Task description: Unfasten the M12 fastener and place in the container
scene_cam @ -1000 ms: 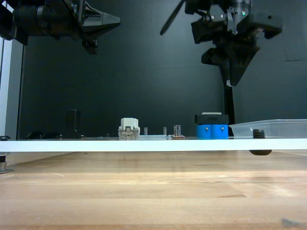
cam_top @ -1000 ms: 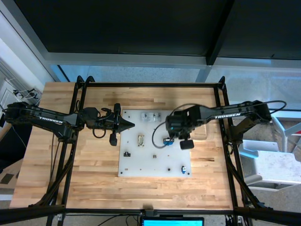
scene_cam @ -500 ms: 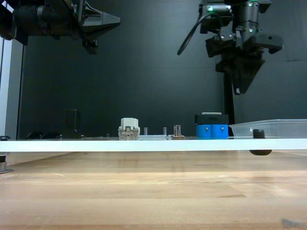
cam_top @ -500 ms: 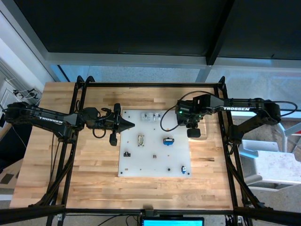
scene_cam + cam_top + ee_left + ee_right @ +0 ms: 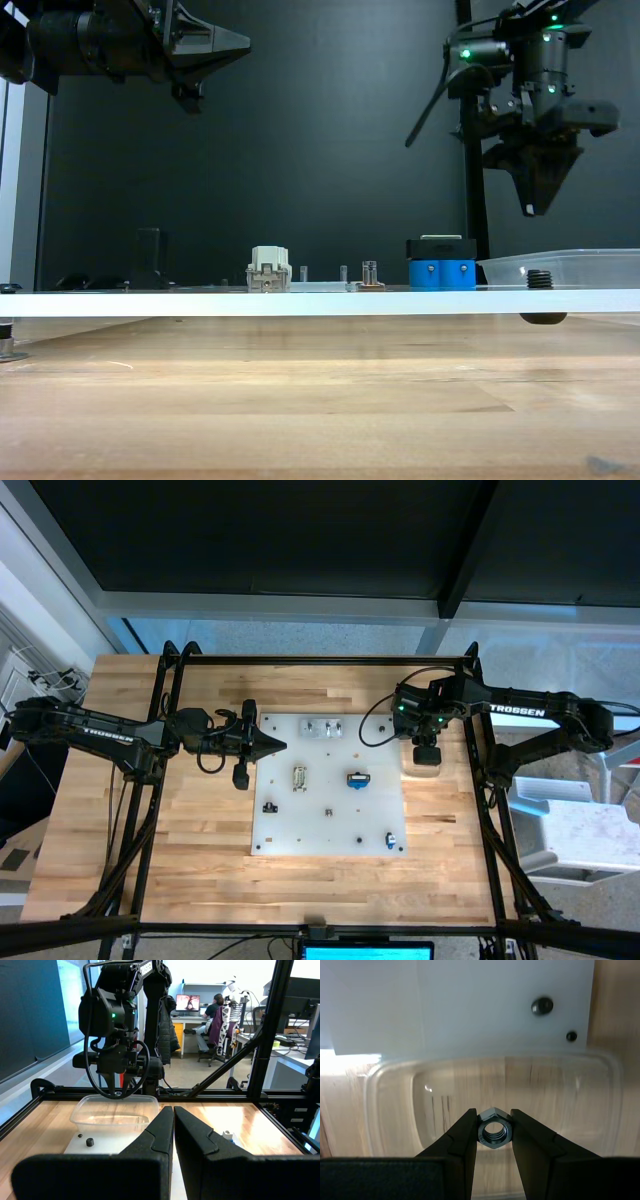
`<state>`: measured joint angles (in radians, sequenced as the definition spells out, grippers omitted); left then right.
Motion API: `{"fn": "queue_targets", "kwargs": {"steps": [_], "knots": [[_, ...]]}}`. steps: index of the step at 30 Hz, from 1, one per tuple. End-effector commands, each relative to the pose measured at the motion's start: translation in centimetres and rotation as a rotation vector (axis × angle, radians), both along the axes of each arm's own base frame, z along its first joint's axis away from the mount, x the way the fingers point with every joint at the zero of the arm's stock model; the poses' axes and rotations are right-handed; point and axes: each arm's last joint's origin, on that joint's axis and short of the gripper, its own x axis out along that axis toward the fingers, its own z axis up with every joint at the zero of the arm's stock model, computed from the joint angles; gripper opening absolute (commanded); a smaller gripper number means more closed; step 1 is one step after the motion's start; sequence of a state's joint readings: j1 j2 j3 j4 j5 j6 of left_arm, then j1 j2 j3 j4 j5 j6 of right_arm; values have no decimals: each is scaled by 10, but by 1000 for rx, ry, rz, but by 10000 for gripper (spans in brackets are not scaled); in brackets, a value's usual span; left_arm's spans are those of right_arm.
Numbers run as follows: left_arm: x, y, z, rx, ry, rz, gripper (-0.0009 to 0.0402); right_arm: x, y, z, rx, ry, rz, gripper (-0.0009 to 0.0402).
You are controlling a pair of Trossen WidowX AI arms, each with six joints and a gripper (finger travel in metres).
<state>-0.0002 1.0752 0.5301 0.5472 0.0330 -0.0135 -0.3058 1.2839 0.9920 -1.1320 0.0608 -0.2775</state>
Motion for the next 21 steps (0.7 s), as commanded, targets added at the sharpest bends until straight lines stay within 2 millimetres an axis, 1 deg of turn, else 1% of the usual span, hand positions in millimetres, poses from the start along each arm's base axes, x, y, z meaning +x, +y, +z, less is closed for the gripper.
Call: {"fn": "queue_targets", "kwargs": {"steps": [1,7,12,17,21], "knots": [[0,0,0,0,0,0,0,-7,-2,-5,3,17,1,0],[0,0,0,0,0,0,0,-21,-4,-16,9,34,-22,0],[0,0,0,0,0,0,0,-26,-5,-24,16,54,-40,0],[0,0,0,0,0,0,0,-28,-4,-29,22,68,-41,0],[0,0,0,0,0,0,0,-28,-4,-29,21,66,-41,0]]}}
